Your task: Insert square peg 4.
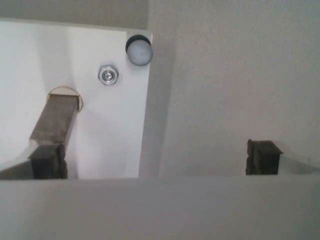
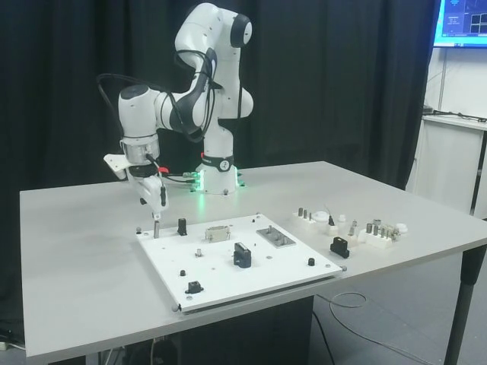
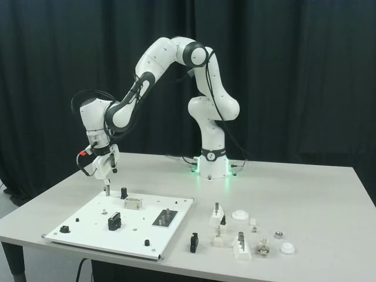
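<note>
The grey table (image 2: 91, 251) carries everything, and the white board (image 2: 251, 266) lying on its front part serves as the landmark here. The white arm (image 3: 153, 64) rises from its base behind the board, arches over, and comes down at the board's far corner on the side away from the loose parts.

On the table beside the board, on the side away from the arm's wrist, stands a cluster of small white holders with pegs and fittings (image 3: 241, 235). On the board itself sit several black fixtures (image 2: 242, 255) and a grey block (image 2: 275, 238) nearer its middle.

The gripper (image 1: 155, 160) hangs over that far corner of the board. Its fingers stand wide apart: in the wrist view one fingertip (image 1: 47, 161) is over the board and the other is out over the bare table beyond the board's edge. The square peg (image 1: 56, 120) stands upright at the board's corner, its lower end meeting a round hole (image 1: 64, 95) in the board. The fingertip over the board sits against the peg's upper end; the other finger is well apart from it, so the peg is not clamped.

Near the peg, towards the board's edge, are a hex nut (image 1: 108, 75) and, at the very corner, a round foot (image 1: 139, 50).
</note>
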